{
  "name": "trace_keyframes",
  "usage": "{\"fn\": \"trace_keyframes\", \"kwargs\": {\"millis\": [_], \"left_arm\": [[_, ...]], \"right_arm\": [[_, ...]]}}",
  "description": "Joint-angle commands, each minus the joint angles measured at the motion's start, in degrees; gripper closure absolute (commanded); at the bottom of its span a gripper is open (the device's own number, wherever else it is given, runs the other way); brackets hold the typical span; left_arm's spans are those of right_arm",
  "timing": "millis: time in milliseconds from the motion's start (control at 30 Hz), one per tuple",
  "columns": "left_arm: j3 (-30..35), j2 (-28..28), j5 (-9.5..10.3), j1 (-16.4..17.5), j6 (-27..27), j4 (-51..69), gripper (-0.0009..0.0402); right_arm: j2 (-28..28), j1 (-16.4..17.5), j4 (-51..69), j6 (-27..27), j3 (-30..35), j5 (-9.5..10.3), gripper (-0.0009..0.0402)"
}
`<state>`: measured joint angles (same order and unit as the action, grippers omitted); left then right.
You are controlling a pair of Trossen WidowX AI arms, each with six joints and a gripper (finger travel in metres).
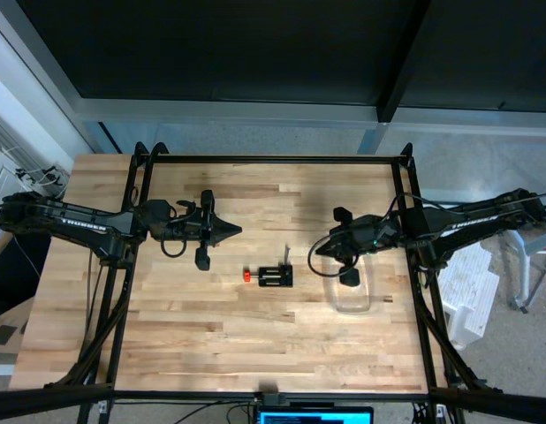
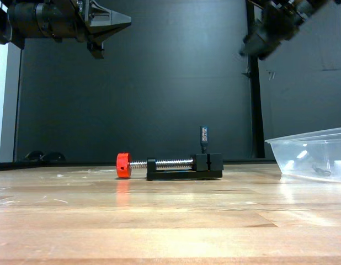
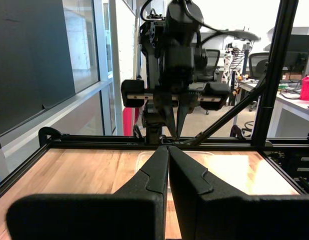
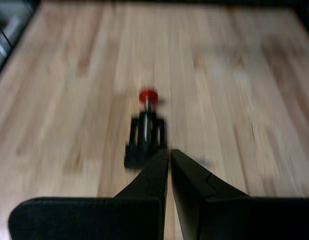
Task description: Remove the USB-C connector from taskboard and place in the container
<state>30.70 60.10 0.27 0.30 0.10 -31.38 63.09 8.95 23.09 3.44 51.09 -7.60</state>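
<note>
Our right gripper (image 1: pixel 315 253) hangs high between the taskboard (image 1: pixel 276 276) and the container (image 2: pixel 303 154), its claw pinched fully shut on nothing. Our left gripper (image 1: pixel 237 231) hovers high to the left of the taskboard, likewise closed and empty. A small dark bit on the container floor looks to us like the connector (image 2: pixel 320 170), though we cannot be sure. If so, the drop is done, and the next move only calls for drawing the right arm clear without knocking the container.

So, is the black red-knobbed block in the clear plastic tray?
No, the block sits on the table beside the tray; left gripper and right gripper hover above.
</note>
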Motion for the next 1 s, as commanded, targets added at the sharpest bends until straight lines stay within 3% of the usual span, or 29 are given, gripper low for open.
{"fn": "trace_keyframes", "kwargs": {"millis": [33,100,200,267,533,600,1000], "left_arm": [[0.0,0.0,-0.02,0.0,0.0,0.0,0.0393],[0.0,0.0,-0.02,0.0,0.0,0.0,0.0393],[0.0,0.0,-0.02,0.0,0.0,0.0,0.0393],[0.0,0.0,-0.02,0.0,0.0,0.0,0.0393],[0.0,0.0,-0.02,0.0,0.0,0.0,0.0393],[0.0,0.0,0.0,0.0,0.0,0.0,0.0393],[0.0,0.0,-0.02,0.0,0.0,0.0,0.0393]], "right_arm": [[0.0,-2.4,-4.2,-1.3,0.0,0.31,0.0392],[0.0,-4.7,-6.3,-0.7,0.0,0.66,0.0394],[0.0,-7.6,-9.6,-1.9,-0.1,4.52,0.0393],[0.4,-8.8,-12.1,-3.5,-0.1,5.84,0.0393],[0.4,-9.2,-21.9,-5.2,-1.1,6.45,0.0393],[0.4,-9.2,-26.0,-5.2,-2.6,7.85,0.0393],[0.4,-9.6,-46.7,-2.8,-12.2,7.17,0.0393]]}}
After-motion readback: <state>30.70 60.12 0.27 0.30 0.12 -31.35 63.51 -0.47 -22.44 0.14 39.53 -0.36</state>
